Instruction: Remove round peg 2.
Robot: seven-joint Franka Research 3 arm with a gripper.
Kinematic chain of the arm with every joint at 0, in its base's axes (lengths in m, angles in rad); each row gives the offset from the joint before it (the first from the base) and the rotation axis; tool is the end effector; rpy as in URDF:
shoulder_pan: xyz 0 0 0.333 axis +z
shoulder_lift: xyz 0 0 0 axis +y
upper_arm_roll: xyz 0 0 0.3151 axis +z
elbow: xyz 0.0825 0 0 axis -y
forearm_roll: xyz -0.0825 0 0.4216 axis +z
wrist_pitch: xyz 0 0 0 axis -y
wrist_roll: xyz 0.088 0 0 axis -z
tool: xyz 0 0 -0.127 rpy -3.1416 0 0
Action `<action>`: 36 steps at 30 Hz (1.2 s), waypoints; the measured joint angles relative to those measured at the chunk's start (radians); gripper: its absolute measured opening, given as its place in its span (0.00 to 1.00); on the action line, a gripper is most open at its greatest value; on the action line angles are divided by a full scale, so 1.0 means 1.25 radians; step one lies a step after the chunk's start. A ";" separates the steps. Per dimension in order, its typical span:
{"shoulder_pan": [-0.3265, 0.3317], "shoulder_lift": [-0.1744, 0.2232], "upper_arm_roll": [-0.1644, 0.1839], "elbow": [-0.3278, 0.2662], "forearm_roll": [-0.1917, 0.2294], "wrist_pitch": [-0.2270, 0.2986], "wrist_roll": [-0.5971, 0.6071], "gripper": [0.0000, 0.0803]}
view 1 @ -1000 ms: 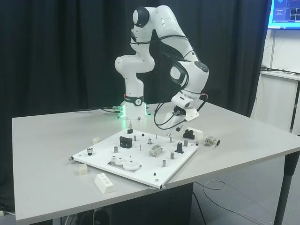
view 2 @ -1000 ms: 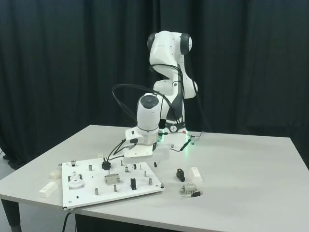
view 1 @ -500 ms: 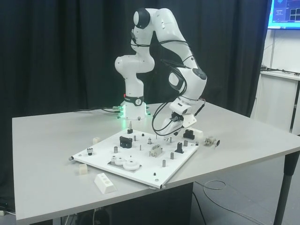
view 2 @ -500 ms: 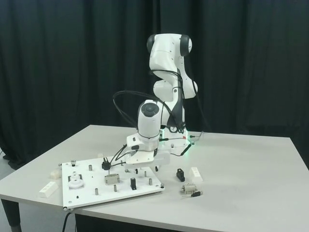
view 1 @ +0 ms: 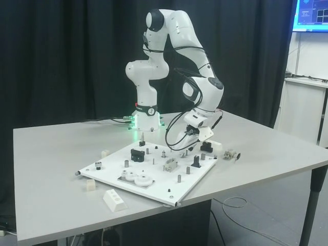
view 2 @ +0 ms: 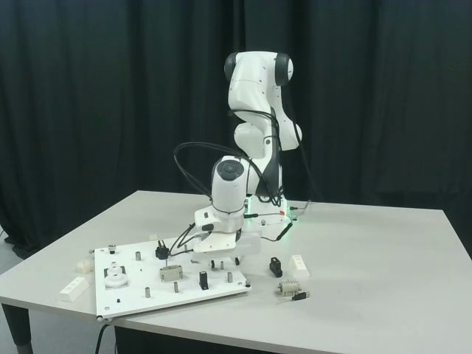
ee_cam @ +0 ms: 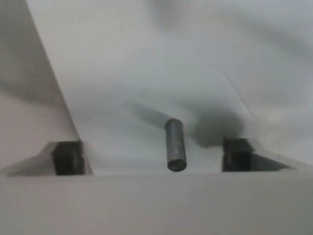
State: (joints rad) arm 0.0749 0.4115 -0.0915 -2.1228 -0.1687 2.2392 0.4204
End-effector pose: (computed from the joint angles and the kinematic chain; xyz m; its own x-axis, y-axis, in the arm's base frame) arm 0.5579 -0.0195 0.1442 0.9206 -0.3238 -0.2182 -0.2704 -0.9318 0.2421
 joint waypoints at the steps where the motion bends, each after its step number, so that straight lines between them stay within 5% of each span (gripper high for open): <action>1: 0.000 0.000 -0.001 0.000 0.000 0.002 0.000 0.85; 4: 0.000 0.000 -0.003 0.000 0.000 0.007 0.000 0.85; 5: 0.000 0.000 -0.004 0.000 0.000 0.008 0.000 0.65; 10: 0.000 0.000 -0.008 0.004 0.000 0.010 0.000 0.65; 11: 0.000 0.000 -0.009 0.005 0.000 0.010 0.000 0.42; 20: 0.001 0.000 -0.011 0.008 0.002 0.010 0.000 0.42; 21: 0.001 0.000 -0.011 0.008 0.002 0.010 0.000 0.09; 36: 0.002 -0.004 -0.011 0.009 0.002 0.005 0.000 0.09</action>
State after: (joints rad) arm 0.0769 0.4066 -0.1051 -2.1118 -0.1666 2.2450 0.4205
